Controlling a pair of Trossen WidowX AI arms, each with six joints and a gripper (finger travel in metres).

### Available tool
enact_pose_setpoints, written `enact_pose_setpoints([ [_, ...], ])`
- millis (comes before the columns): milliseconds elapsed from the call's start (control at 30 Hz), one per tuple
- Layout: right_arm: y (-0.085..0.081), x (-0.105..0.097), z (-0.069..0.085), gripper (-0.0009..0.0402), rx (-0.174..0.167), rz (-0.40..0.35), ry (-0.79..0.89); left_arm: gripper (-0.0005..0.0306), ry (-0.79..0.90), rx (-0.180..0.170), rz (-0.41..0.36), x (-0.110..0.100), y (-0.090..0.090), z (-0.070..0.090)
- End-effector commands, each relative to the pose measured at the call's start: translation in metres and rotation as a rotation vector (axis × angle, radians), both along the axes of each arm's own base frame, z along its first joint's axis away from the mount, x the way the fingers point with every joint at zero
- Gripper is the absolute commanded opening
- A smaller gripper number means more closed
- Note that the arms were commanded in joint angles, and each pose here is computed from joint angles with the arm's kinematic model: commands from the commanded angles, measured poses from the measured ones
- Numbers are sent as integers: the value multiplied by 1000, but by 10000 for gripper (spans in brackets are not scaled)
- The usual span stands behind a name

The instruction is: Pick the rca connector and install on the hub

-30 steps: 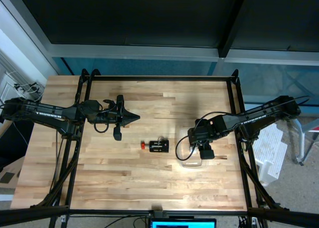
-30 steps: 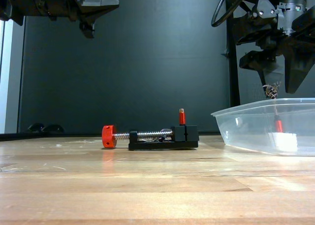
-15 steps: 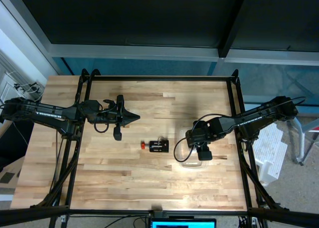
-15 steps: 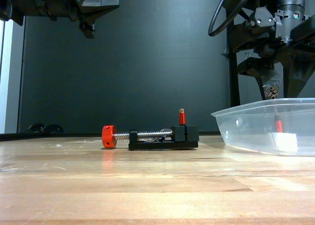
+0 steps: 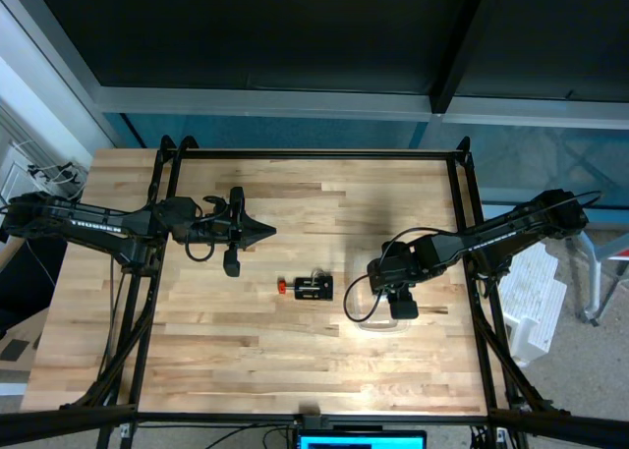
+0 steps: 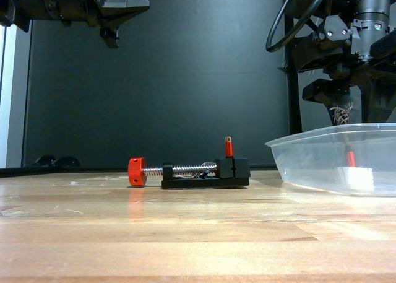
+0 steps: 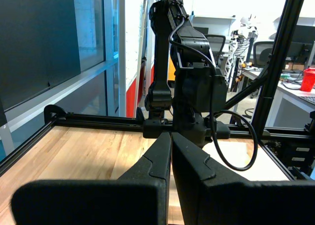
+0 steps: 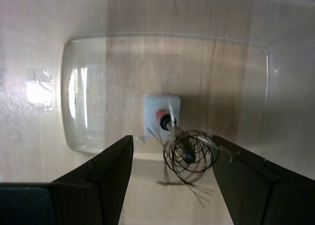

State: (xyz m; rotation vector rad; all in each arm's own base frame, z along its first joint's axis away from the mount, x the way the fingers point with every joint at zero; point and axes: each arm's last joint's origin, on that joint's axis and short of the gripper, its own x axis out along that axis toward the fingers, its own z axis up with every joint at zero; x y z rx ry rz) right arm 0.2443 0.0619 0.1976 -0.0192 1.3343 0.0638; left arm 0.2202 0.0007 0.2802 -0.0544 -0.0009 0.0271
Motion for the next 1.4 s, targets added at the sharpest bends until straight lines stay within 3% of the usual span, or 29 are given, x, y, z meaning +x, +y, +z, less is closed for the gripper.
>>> enact_pose_setpoints([
  [33, 1, 0, -1, 211, 0, -2, -4, 0, 0, 0, 0, 0, 0, 0],
  [767, 5, 9, -13, 142, 3, 1, -11, 0, 0, 0, 0, 0, 0, 0],
  [1400, 6, 9, -13, 36, 3, 4, -13, 0, 0, 0, 0, 0, 0, 0],
])
